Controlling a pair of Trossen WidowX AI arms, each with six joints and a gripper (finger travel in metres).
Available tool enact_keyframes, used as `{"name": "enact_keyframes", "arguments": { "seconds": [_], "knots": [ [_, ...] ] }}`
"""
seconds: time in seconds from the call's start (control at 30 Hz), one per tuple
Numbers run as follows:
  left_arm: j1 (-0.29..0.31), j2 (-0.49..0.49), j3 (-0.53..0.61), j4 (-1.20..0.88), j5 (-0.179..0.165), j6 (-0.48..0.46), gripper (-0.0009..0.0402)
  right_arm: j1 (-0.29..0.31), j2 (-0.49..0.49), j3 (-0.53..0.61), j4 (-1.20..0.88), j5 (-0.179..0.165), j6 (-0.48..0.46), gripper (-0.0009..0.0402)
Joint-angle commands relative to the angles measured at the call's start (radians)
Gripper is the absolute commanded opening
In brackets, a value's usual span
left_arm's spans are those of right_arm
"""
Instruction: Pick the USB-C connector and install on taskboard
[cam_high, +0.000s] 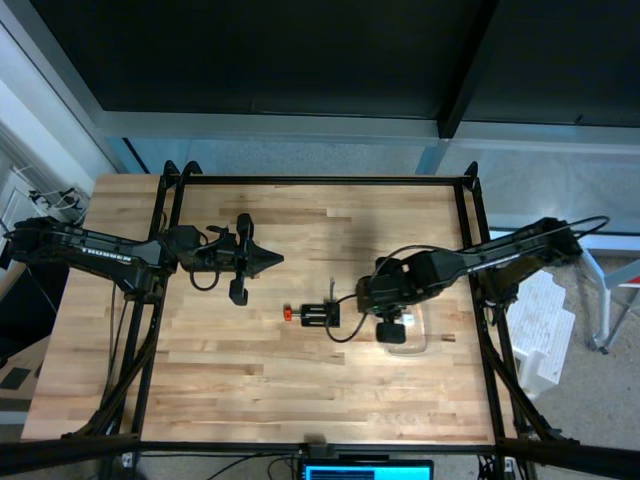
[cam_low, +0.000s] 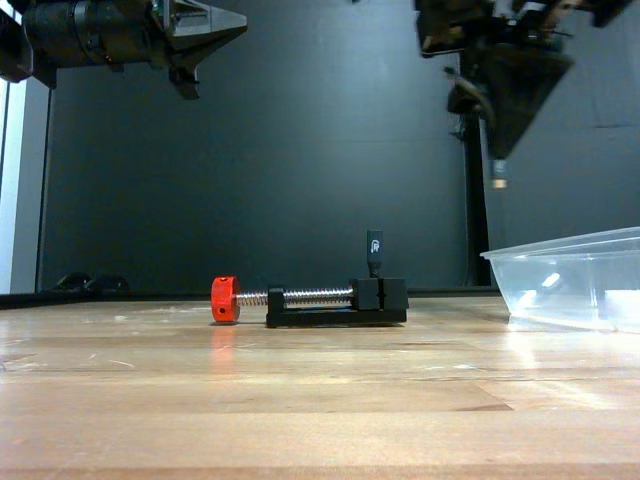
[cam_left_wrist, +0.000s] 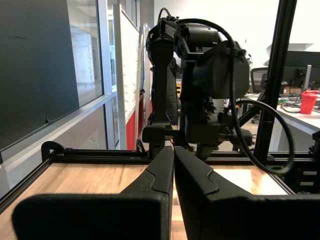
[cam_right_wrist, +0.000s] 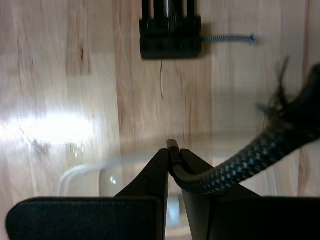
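The taskboard (cam_high: 318, 315) is a small black block with an orange-red tip (cam_low: 225, 299) and an upright pin (cam_low: 374, 252), lying mid-table. My right gripper (cam_right_wrist: 173, 152) is shut on the USB-C connector (cam_right_wrist: 172, 145), whose braided black cable (cam_right_wrist: 240, 165) trails off to the side. It hangs high in the air (cam_low: 499, 165) above the near rim of the clear tray, to the right of the taskboard (cam_right_wrist: 170, 37). The connector's metal tip (cam_low: 498, 180) points down. My left gripper (cam_high: 270, 258) hovers shut and empty, left of and behind the board.
A clear plastic tray (cam_low: 575, 280) sits on the table right of the taskboard, under my right gripper (cam_high: 392, 332). A black frame (cam_high: 320, 181) borders the wooden table. A thin cable (cam_right_wrist: 227, 38) runs from the board across the wood.
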Motion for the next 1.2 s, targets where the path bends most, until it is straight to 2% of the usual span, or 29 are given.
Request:
{"name": "enact_keyframes", "arguments": {
  "seconds": [0.03,0.3,0.73,1.1,1.2],
  "knots": [
    [0.0,0.0,0.0,0.001,0.0,0.0,0.0,-0.009,0.054,0.05,-0.001,-0.004,-0.003,0.0],
    [0.0,0.0,0.0,0.0,0.0,0.0,0.0,-0.032,0.162,0.154,-0.003,-0.004,-0.007,0.0],
    [0.0,0.0,0.0,0.0,0.0,0.0,0.0,-0.056,0.274,0.266,-0.006,0.0,-0.047,0.0],
    [0.0,0.0,0.0,0.0,0.0,0.0,0.0,-0.067,0.325,0.319,0.007,0.001,-0.063,0.0],
    [0.0,0.0,0.0,0.0,0.0,0.0,0.0,-0.067,0.325,0.314,0.015,0.015,-0.056,0.0]
  ]
}}
